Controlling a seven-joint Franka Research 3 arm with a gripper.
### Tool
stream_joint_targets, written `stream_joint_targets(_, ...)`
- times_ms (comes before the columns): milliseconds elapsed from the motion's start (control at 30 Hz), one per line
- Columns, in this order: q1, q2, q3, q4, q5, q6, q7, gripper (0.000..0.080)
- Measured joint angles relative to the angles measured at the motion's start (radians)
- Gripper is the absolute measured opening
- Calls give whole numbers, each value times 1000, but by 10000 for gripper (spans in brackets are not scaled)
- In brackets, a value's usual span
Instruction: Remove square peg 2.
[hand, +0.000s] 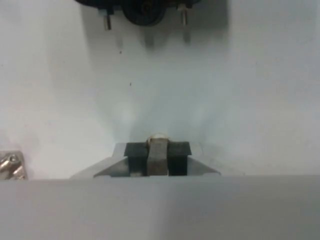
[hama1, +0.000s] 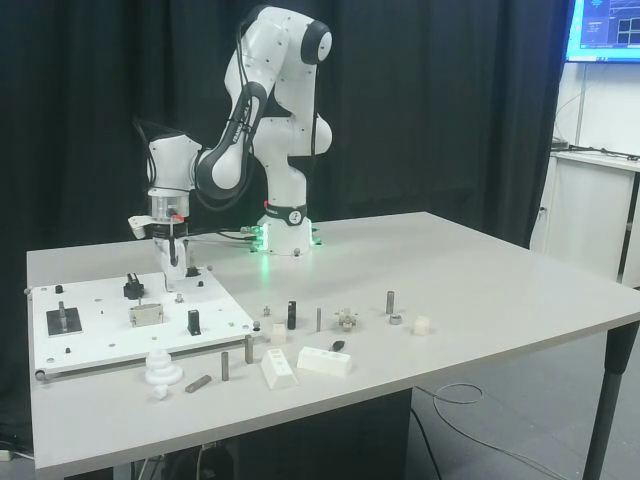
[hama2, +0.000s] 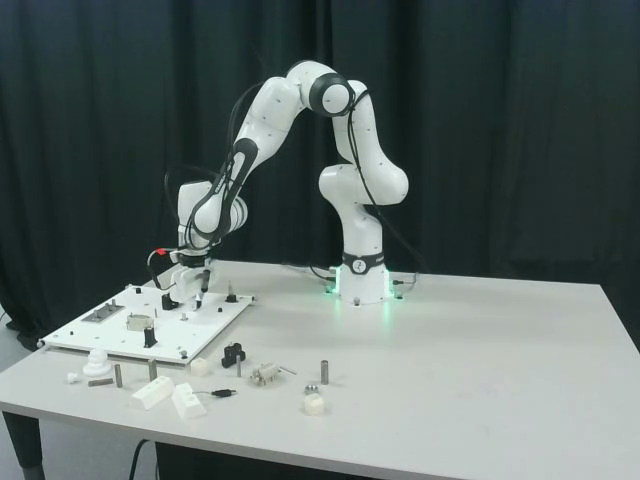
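The claw (hand: 158, 159) is pinched on the upright square peg 2 (hand: 157, 156), long axis vertical, directly between the fingers.

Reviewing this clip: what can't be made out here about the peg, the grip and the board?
- Peg: the wrist view shows a grey bar between the gripper's black pads, but its lower end is cut off by the wrist housing.
- Peg in both room views: too small, hidden behind the gripper.
- Its hole in the white board: covered by the gripper in both room views.
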Motion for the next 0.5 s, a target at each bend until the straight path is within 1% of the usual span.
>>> stream_joint_targets(500, 0, 0, 0, 0, 0, 1, 14, 78)
